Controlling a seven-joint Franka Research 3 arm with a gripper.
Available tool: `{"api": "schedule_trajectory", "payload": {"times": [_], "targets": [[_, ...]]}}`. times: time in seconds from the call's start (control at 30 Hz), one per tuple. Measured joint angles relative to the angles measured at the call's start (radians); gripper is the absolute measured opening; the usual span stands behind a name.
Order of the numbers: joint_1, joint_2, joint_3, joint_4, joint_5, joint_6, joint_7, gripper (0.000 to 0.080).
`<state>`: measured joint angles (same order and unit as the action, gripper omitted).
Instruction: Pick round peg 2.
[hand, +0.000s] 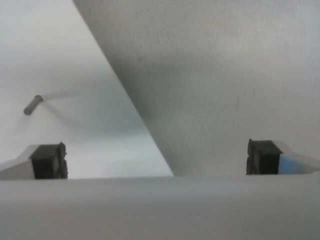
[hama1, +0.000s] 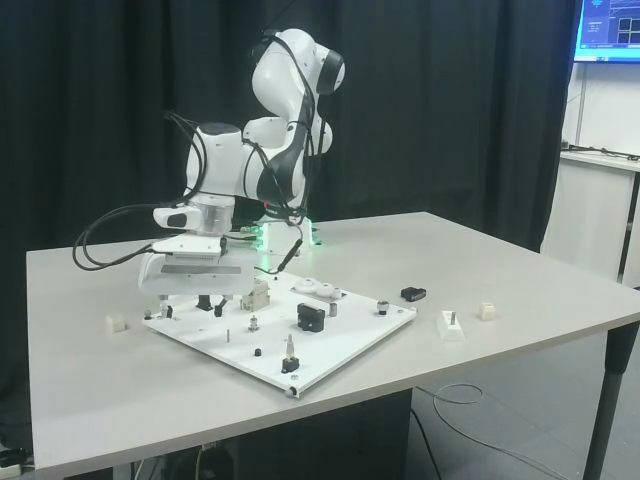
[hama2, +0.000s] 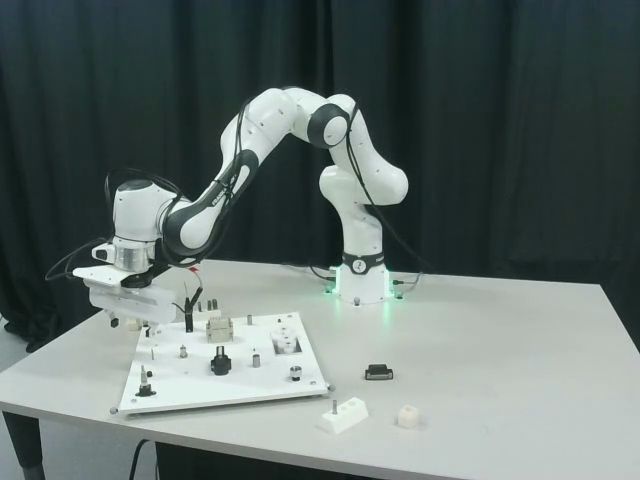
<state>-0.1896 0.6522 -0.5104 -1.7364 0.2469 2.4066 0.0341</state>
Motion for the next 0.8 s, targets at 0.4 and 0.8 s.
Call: {"api": "schedule_trajectory", "payload": {"times": [0.4, 0.8], "targets": [[0.001, -0.002, 0.000, 0.021, 0.000, -0.037, -0.003, 0.0800], [0.017, -0.007, 0.008, 0.042, 0.032, -0.087, 0.009, 0.0800]]}}
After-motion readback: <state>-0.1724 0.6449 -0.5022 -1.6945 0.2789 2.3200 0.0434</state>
